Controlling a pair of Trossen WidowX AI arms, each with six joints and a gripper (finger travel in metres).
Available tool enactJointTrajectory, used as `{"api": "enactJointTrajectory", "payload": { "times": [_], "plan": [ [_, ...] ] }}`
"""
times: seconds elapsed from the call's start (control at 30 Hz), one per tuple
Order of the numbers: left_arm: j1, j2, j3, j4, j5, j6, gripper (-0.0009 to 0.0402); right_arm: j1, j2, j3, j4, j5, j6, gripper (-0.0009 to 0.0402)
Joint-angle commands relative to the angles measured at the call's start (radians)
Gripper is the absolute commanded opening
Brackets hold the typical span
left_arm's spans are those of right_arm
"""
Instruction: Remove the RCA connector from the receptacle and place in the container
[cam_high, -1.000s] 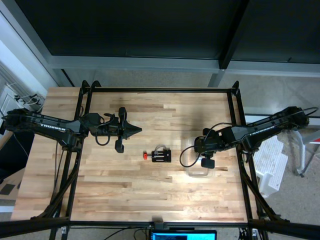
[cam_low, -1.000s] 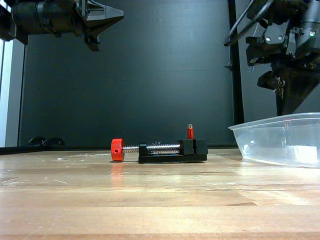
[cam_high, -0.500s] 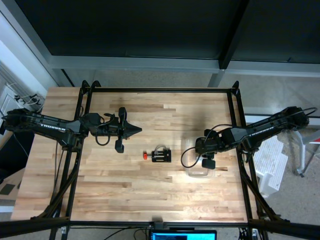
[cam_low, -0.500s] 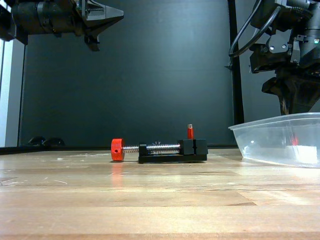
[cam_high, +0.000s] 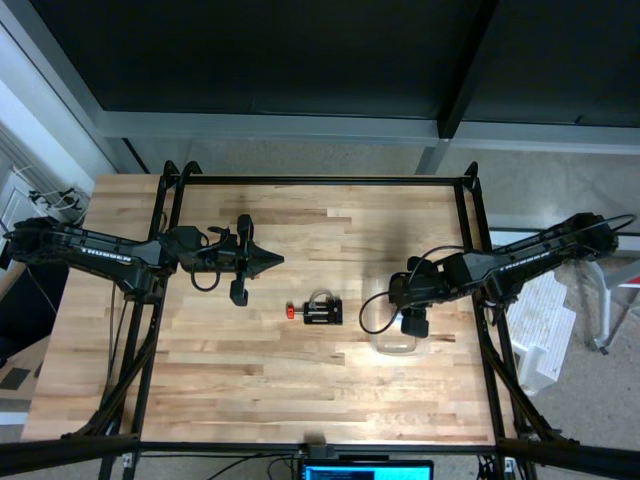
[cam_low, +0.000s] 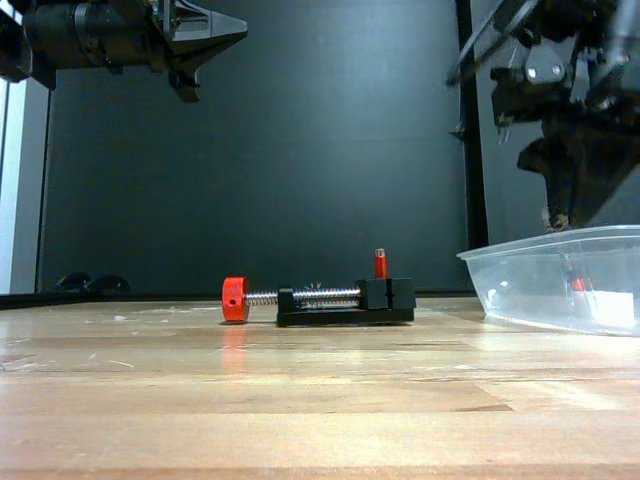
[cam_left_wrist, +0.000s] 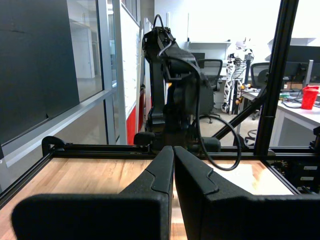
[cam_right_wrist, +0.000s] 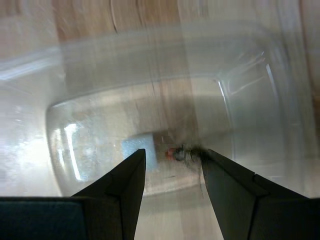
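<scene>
Your right gripper (cam_right_wrist: 172, 156) hangs over the container (cam_low: 520, 275), a clear tray on the desk (cam_low: 300, 400), with its jaws apart and holding nothing. The RCA connector (cam_right_wrist: 173, 153) lies on the tray floor straight ahead of those jaws, in line with the gap between them and apart from both. It sits just beside a small pale chip (cam_right_wrist: 137, 149). It is too blurred to tell which way its long axis runs. The low view shows a fleck of red through the tray wall, below the jaw tips. The placing looks done, so your coming move is likely a lift away from the tray, and the plug is free of the jaws. The receptacle (cam_low: 345, 300) sits well apart, toward the middle of the desk, with its red knob (cam_low: 234, 299) pointing away from the tray. A short red stub (cam_low: 380, 263) stands upright on it, and whether that is part of the fixture cannot be told. Your left gripper (cam_left_wrist: 173, 148) is parked high over the far left of the desk, jaws together, much farther from the connector.
</scene>
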Motion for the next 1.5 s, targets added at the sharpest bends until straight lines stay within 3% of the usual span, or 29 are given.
{"api": "enactJointTrajectory", "payload": {
  "times": [0.03,0.47,0.67,0.9,1.13,1.3,1.5],
  "plan": [
    [0.000,0.000,0.000,0.000,0.000,0.000,0.0000,0.000,0.001,0.064,-0.045,0.000,-0.013,0.0157],
    [0.000,0.000,0.000,0.000,0.000,0.000,0.0000,-0.001,-0.002,0.193,-0.139,-0.008,-0.031,0.0155],
    [0.000,0.000,0.000,0.000,0.000,0.000,0.0000,-0.006,-0.080,0.207,-0.094,-0.008,-0.091,0.0112],
    [0.000,0.000,0.000,0.000,0.000,0.000,0.0000,-0.069,-0.203,0.206,0.197,0.000,-0.182,-0.0001],
    [0.000,0.000,0.000,0.000,0.000,0.000,0.0000,-0.164,-0.199,0.187,0.487,-0.013,-0.284,-0.0001],
    [0.000,0.000,0.000,0.000,0.000,0.000,0.0000,-0.230,-0.167,0.111,0.720,-0.114,-0.307,-0.0001],
    [0.000,0.000,0.000,0.000,0.000,0.000,0.0000,-0.238,-0.169,-0.009,0.996,-0.113,-0.340,0.0000]
  ]
}}
